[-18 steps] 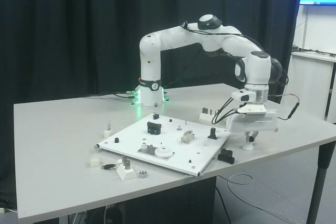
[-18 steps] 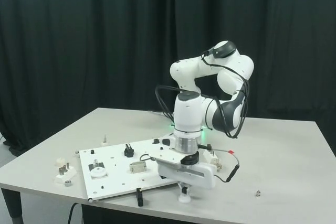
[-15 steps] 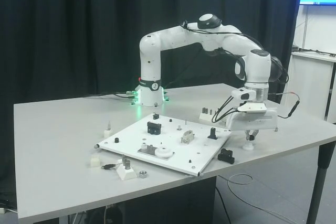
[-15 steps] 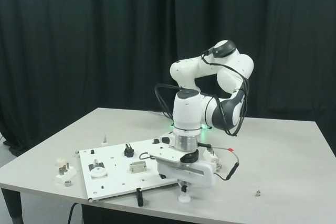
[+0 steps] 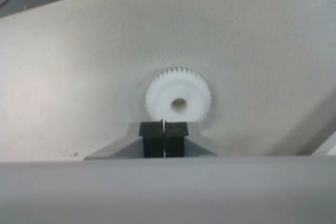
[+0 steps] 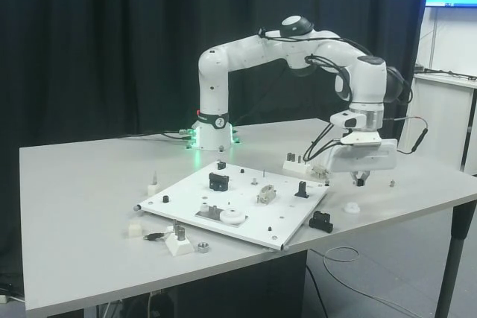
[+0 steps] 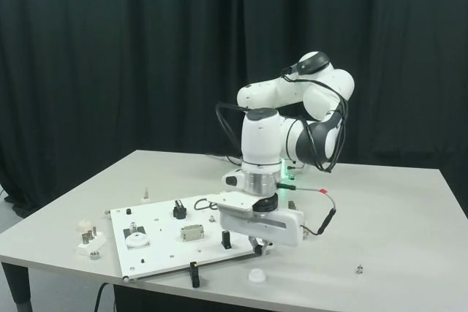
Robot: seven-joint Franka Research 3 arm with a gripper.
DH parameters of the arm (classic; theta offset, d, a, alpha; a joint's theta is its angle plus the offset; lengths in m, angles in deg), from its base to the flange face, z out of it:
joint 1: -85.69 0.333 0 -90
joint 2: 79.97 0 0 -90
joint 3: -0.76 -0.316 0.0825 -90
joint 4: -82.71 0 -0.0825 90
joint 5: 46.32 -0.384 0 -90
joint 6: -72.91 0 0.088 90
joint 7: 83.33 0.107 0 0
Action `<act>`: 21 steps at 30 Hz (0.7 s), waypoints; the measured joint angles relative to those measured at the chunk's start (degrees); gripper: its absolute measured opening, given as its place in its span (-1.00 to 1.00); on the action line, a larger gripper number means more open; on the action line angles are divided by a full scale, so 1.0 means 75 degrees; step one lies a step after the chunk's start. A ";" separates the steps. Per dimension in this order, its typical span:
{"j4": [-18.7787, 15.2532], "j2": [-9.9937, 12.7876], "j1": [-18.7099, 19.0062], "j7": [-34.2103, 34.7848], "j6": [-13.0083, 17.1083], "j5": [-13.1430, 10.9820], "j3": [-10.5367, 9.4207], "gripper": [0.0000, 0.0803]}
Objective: Pick medium gear.
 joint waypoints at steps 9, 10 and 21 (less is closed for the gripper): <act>0.0000 0.0000 0.0096 -0.0139 -0.0201 0.0023 0.0238 -1.00; 0.0001 0.0000 0.0103 -0.0139 -0.0233 0.0023 0.0260 -1.00; 0.0001 0.0000 0.0156 -0.0139 -0.0418 0.0023 0.0435 0.38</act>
